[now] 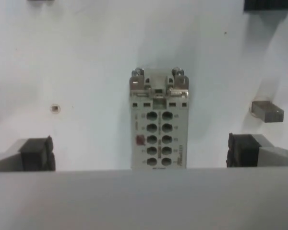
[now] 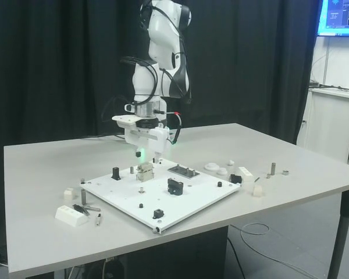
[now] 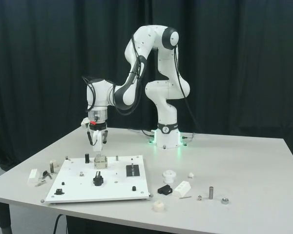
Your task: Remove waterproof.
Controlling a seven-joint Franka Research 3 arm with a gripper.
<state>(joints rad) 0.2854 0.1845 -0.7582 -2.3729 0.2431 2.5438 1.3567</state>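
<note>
The waterproof connector is a grey block with two rows of round holes and a metal clip at one end. It stands on the white board near the board's far edge, also seen as the connector in both room views. My gripper hangs straight above it, open, with one black fingertip on either side and a wide gap to the connector. Nothing is held. In the room views the gripper sits a short way above the block.
The board also carries a black post, a black clamp, a flat grey plate and a small black block. White parts lie left of the board. White discs, pegs and blocks lie to its right.
</note>
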